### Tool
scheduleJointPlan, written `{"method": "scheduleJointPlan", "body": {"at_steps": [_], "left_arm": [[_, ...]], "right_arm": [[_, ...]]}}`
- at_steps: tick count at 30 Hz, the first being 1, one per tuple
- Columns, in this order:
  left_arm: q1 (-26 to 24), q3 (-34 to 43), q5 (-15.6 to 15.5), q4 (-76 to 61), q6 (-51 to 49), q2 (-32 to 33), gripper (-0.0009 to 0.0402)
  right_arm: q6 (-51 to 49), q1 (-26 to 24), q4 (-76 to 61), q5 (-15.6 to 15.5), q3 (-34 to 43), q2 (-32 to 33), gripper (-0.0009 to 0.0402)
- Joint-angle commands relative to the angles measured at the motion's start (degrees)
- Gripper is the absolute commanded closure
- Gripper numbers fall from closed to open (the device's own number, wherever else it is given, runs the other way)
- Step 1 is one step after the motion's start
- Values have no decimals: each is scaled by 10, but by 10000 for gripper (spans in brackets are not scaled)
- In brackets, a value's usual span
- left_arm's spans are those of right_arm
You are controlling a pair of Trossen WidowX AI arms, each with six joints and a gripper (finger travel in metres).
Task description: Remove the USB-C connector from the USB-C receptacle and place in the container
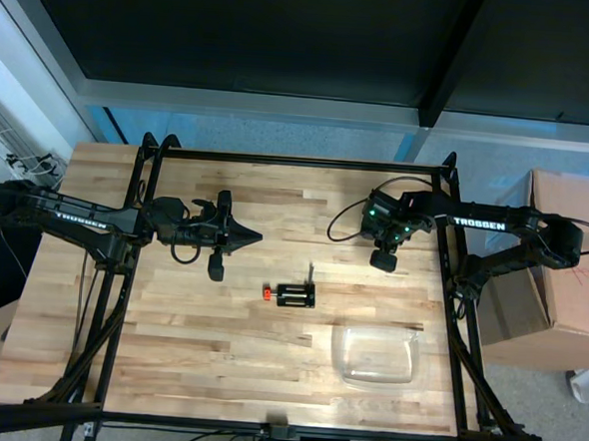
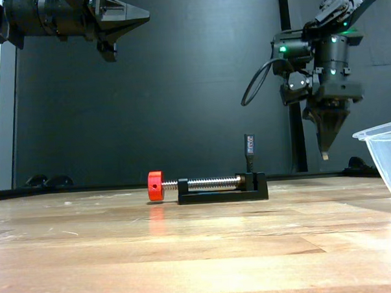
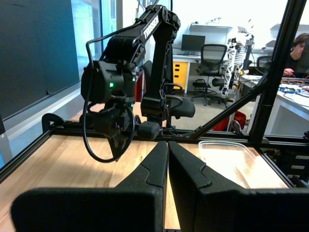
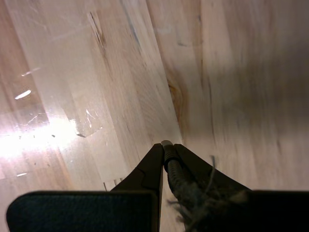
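USB-C connector (image 4: pixel 169 155) was clear of the USB-C receptacle (image 2: pixel 249 144), pinched between the fingers of the right tool (image 4: pixel 165 145) with its metal tip poking just past the fingertips and a frayed dark cable stub running back along the fingers. Right tool (image 2: pixel 325 152) pointed straight down, hanging above bare surface (image 1: pixel 168 333), beyond the container (image 1: pixel 339 348) on the far side and not over it; from the low view it sat just left of the container rim (image 2: pixel 380 135). Receptacle stood upright at one end of a small black clamp (image 2: pixel 223 191) mid-surface, red knob (image 2: pixel 156 186) at the clamp's other end. Container was clear plastic, lying near the front edge to the right of the clamp. Left tool (image 1: pixel 256 238) was clenched on nothing, fingers pressed together, held high and level over the left half of the surface, pointing across toward the right arm and well apart from the clamp.
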Motion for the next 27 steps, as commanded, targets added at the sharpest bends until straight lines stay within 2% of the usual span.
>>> {"method": "scheduleJointPlan", "body": {"at_steps": [1,7,20,27], "left_arm": [[0,0,0,0,0,0,393],[0,0,0,0,0,0,393],[0,0,0,0,0,0,393],[0,0,0,0,0,0,393]], "right_arm": [[7,0,7,0,-10,1,393],[16,0,7,2,-12,0,380],[30,0,3,2,-12,0,217],[41,1,-21,2,-5,0,180]]}}
